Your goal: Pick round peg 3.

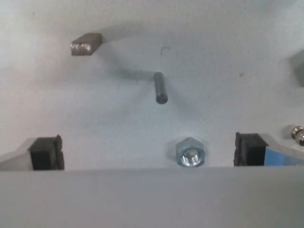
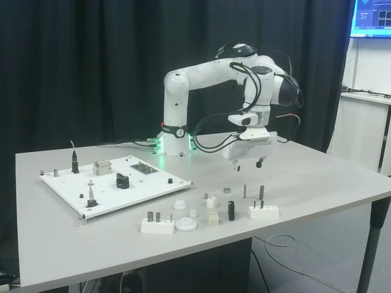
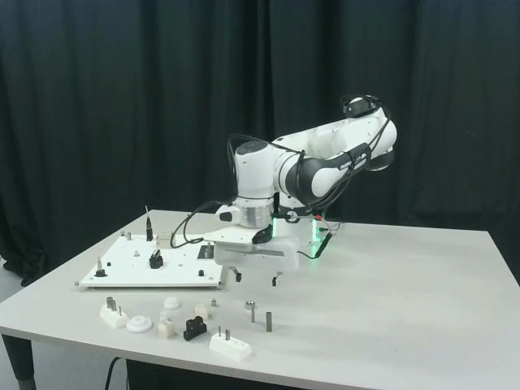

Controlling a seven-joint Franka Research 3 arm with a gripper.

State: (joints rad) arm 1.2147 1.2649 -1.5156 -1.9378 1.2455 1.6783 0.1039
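In the wrist view a slim dark grey round peg stands upright on the grey table, ahead of my gripper and between the lines of its two black fingertips. The gripper is open with nothing between the fingers. A metal nut lies close under it, and a small grey key block lies beyond the peg. In the first room view the gripper hovers above the table behind two upright pegs. In the second room view the gripper hangs just behind those pegs.
A white assembly board with mounted parts lies at the table's left. Near the front edge stand white holder blocks, white gears, small white cubes and a black clip. A bolt head shows beside one finger.
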